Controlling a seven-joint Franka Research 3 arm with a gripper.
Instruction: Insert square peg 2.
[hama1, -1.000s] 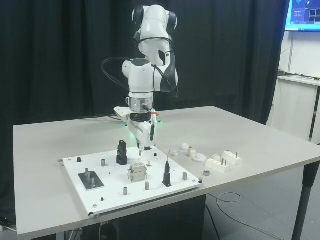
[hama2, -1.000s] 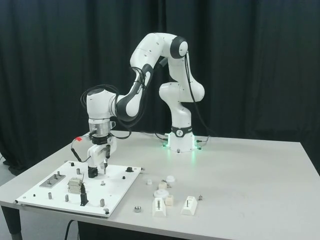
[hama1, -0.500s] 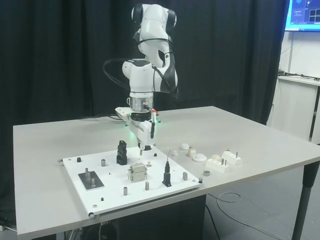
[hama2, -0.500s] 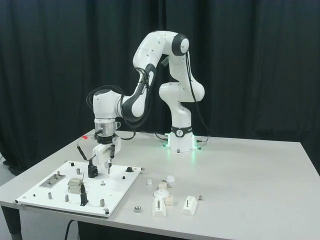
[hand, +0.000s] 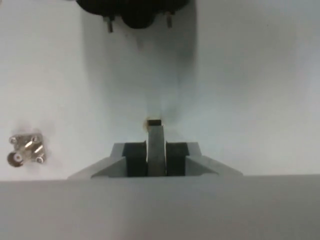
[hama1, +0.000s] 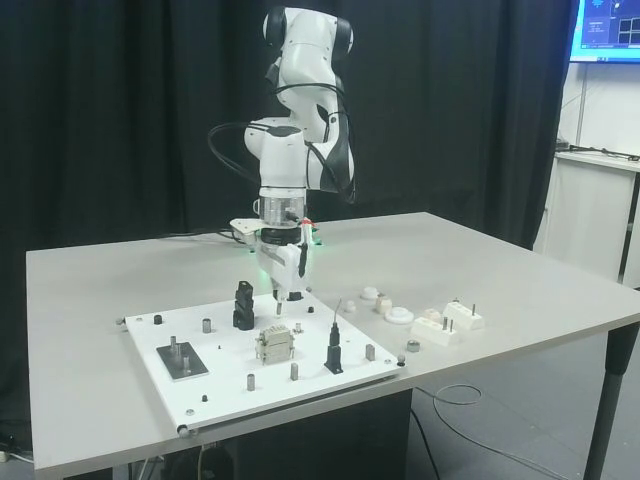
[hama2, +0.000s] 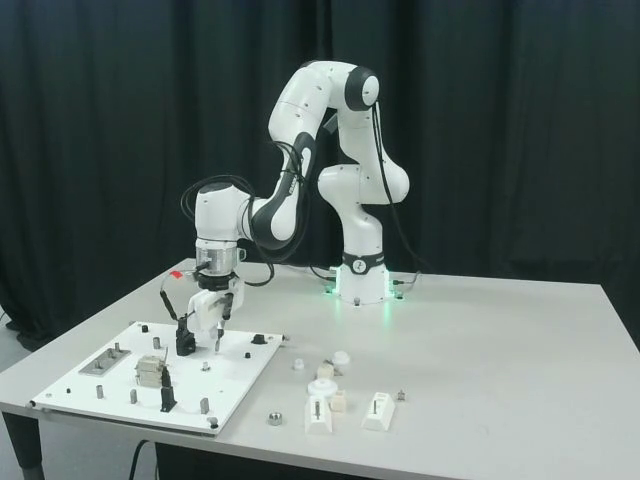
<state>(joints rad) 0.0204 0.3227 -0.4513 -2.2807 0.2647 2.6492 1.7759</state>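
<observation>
Since a second ago the gripper (hand: 155, 150) has drifted toward the board's far edge and risen slightly. Its jaws are clamped on the square peg (hand: 155, 145), a slim grey bar held upright above the white board (hama1: 300, 385). Insertion is not yet done; the peg hangs clear.

grey table (hama1: 90, 300) carries a white board (hama1: 300, 385) and small white fixtures (hama1: 450, 322).
</observation>
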